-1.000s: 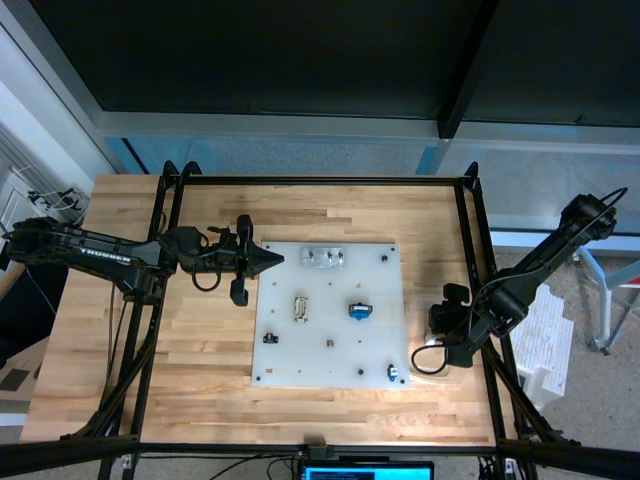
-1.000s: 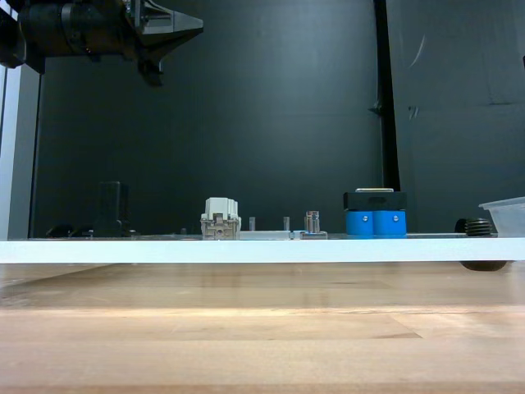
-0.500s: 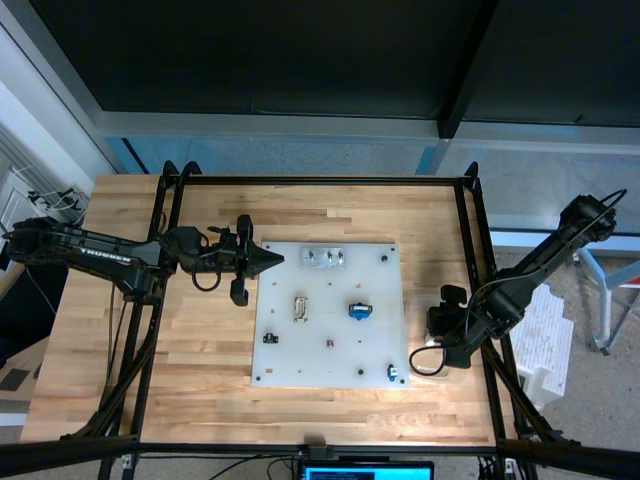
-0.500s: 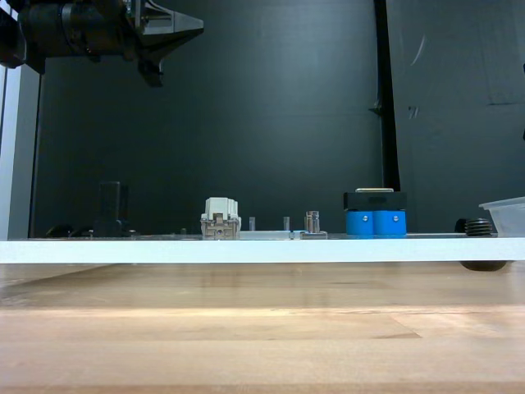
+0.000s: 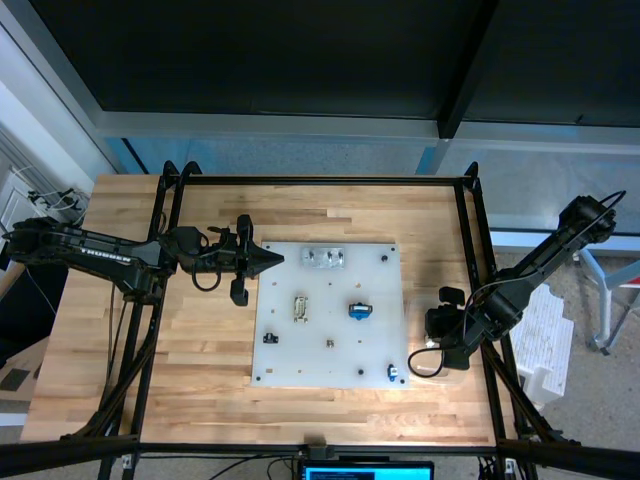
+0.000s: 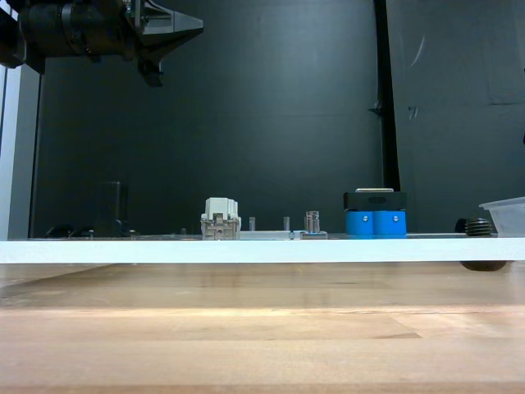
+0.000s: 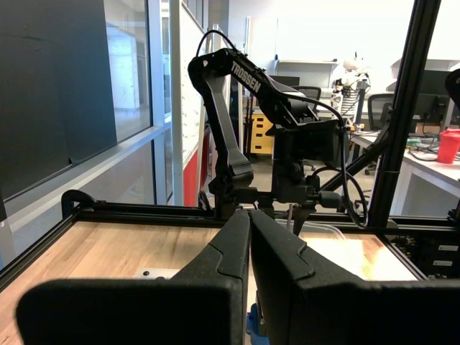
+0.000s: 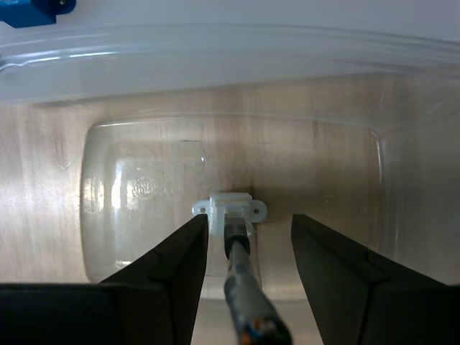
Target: Pick the RJ45 connector and install on taskboard
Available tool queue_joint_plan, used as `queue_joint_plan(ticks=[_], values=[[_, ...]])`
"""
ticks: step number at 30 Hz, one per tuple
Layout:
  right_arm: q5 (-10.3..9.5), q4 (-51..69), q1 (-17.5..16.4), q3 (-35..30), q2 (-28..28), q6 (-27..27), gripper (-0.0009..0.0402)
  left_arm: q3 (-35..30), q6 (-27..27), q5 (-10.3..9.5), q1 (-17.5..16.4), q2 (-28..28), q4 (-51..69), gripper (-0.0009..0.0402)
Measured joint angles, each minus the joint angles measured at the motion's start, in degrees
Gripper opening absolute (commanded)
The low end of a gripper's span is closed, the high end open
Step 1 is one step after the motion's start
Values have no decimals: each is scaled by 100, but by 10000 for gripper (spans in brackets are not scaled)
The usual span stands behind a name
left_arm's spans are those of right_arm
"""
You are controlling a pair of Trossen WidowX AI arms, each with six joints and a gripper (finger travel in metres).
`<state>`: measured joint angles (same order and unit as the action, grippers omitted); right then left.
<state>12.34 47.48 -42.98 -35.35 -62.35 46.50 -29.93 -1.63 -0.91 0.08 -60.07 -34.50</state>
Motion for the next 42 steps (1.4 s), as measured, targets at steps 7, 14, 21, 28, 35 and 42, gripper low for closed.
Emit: queue_joint_plan(ticks=[7, 14, 21, 28, 35, 42], values=[[-7, -24, 0, 2, 0, -44, 108, 0, -2, 0, 0, 0, 0, 0], [-66, -24, -2, 2, 0, -55, 64, 0, -2, 0, 0, 0, 0, 0], [-103, -22, 0, -22, -2, -57, 17, -2, 0, 0, 2, 0, 0, 0], [-105, -24, 0, -31, -2, -55, 3, 0, -2, 2, 2, 0, 0, 0], [-140, 42, -2, -114, 33, -55, 0, -2, -2, 2, 2, 0, 0, 0], [-142, 625, -2, -463, 155, -61, 0, -2, -2, 0, 0, 0, 0, 0]])
